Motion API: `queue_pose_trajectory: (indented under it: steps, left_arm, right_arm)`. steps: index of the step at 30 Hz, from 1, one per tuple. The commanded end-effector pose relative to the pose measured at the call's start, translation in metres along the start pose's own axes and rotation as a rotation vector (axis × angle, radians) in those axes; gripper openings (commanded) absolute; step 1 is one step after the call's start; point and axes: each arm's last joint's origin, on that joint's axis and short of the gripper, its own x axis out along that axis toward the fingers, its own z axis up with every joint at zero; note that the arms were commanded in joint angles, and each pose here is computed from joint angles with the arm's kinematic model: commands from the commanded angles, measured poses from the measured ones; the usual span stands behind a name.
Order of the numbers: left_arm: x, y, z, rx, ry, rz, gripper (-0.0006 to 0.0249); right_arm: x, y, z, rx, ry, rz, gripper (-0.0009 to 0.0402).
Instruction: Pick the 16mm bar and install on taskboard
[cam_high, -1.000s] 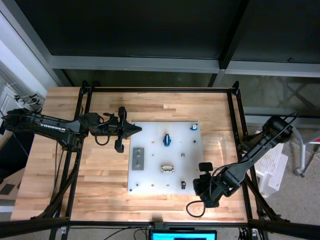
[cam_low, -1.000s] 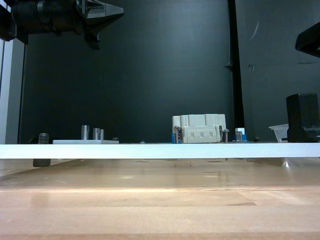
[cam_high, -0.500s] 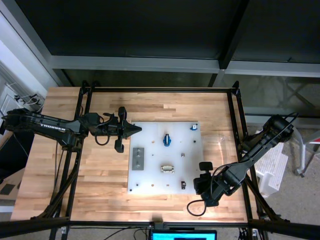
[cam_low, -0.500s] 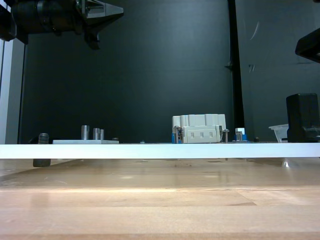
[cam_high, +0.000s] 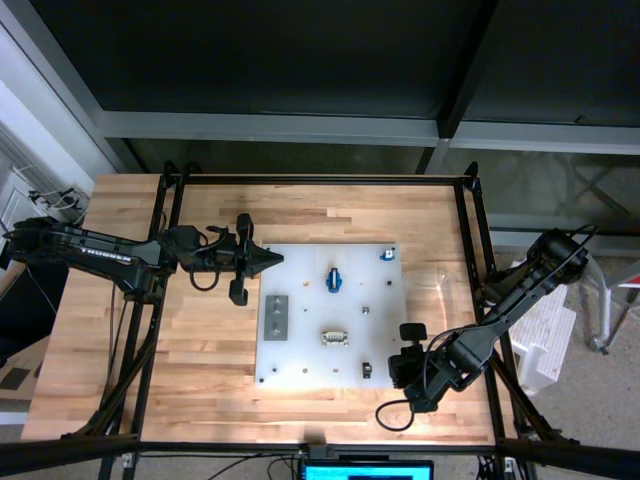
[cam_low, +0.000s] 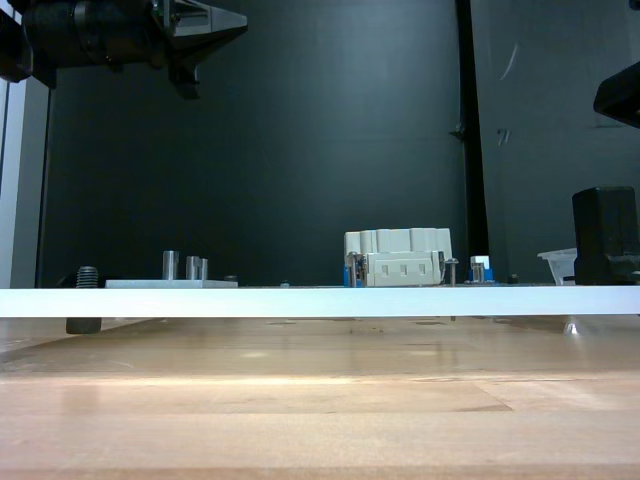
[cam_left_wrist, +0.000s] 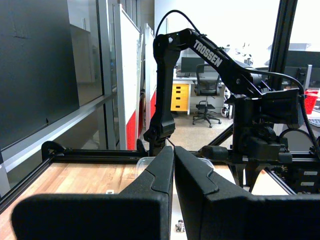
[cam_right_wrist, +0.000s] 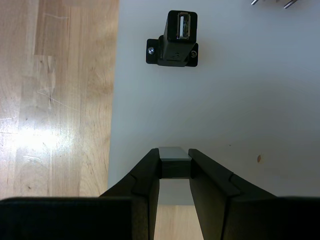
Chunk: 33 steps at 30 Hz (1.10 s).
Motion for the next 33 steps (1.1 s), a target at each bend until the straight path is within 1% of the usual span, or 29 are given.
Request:
queue_pose_trajectory:
  steps: [1, 20, 27, 33]
  left_arm:
    - [0.0, 0.0, 0.0, 0.0, 0.0, 0.0, 0.0]
    - [0.0, 0.0, 0.0, 0.0, 0.0, 0.0, 0.0]
    - [0.0, 0.0, 0.0, 0.0, 0.0, 0.0, 0.0]
    - [0.0, 0.0, 0.0, 0.0, 0.0, 0.0, 0.0]
  right_arm:
    - [0.0, 0.0, -0.001, 0.003, 0.003, 0.0, 0.0]
    - [0.0, 0.003, -0.002, 0.036, 0.006, 0.006, 0.0]
    - [0.003, 0.003, -0.004, 0.066, 0.011, -0.009, 0.0]
    - [0.011, 0.003, -0.008, 0.063, 0.021, -0.017, 0.0]
